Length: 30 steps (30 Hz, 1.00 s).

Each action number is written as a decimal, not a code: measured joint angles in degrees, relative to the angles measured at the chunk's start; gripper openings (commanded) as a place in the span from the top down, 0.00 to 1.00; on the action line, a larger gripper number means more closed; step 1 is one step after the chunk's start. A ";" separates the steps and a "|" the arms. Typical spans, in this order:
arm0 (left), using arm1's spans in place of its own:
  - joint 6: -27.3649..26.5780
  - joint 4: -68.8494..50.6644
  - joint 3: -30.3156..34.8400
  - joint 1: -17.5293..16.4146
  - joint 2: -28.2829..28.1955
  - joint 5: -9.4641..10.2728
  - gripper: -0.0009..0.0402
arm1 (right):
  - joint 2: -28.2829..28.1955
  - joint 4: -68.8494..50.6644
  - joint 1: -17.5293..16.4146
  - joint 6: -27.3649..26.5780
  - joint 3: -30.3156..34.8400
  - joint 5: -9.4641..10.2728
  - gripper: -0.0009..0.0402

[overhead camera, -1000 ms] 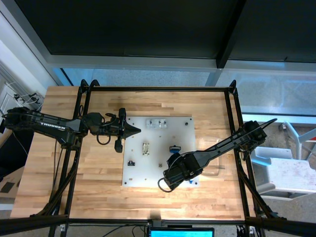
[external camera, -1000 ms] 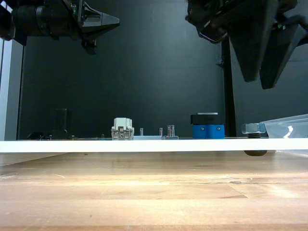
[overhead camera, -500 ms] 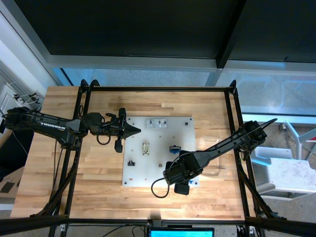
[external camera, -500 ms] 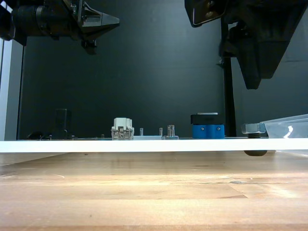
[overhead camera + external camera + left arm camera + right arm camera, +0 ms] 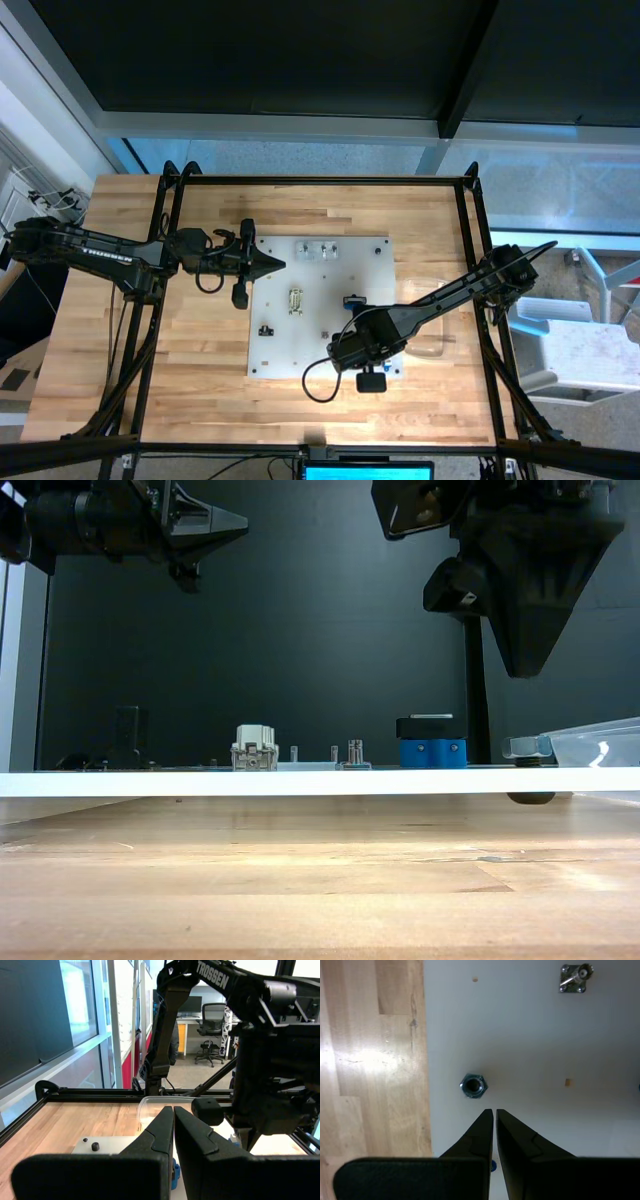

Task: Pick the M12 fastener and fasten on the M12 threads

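right gripper [image 5: 494, 1111] fingers clenched on nothing, high above near right edge of white board [image 5: 530, 1035] | m12 nut [image 5: 473, 1085] on its stud there (ribs hidden) | left gripper [image 5: 173, 1110] fingers clenched, above board's left edge

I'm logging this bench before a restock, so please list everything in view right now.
Table: one, pale wood, under everything.
Board: one, white, mid-table.
M12 nut: one, silver, on its stud by the board's near right edge.
Stud: one, black, under the nut.
Block: one, blue with black top, on the board.
Connector: one, grey, mid-board.
Tray: one, clear, right of the board.
Left pincer: one, black, shut, raised over the board's left edge.
Right pincer: one, black, shut and empty, raised above the nut.
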<state>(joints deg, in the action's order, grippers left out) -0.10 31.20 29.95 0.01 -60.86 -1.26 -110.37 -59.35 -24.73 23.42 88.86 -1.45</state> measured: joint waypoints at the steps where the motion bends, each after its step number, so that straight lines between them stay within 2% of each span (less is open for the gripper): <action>1: 0.00 0.00 -0.02 0.00 0.00 0.02 0.98 | 0.00 0.46 0.00 0.00 -0.59 0.00 0.98; 7: 0.00 -0.04 0.00 0.00 0.00 0.00 0.98 | 0.00 2.12 0.00 0.70 -3.04 -0.04 0.98; 17: 0.00 -0.02 -0.02 0.00 0.00 0.00 0.98 | -2.01 3.63 -0.02 1.14 -3.15 -0.94 0.98; 30: 0.00 -0.02 0.00 0.00 0.00 0.00 0.98 | -2.58 4.39 -0.07 1.16 -3.15 -0.94 0.98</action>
<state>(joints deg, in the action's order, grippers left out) -0.10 31.18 29.95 0.01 -60.86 -1.26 -112.95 -54.96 -24.80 24.58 85.71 -2.39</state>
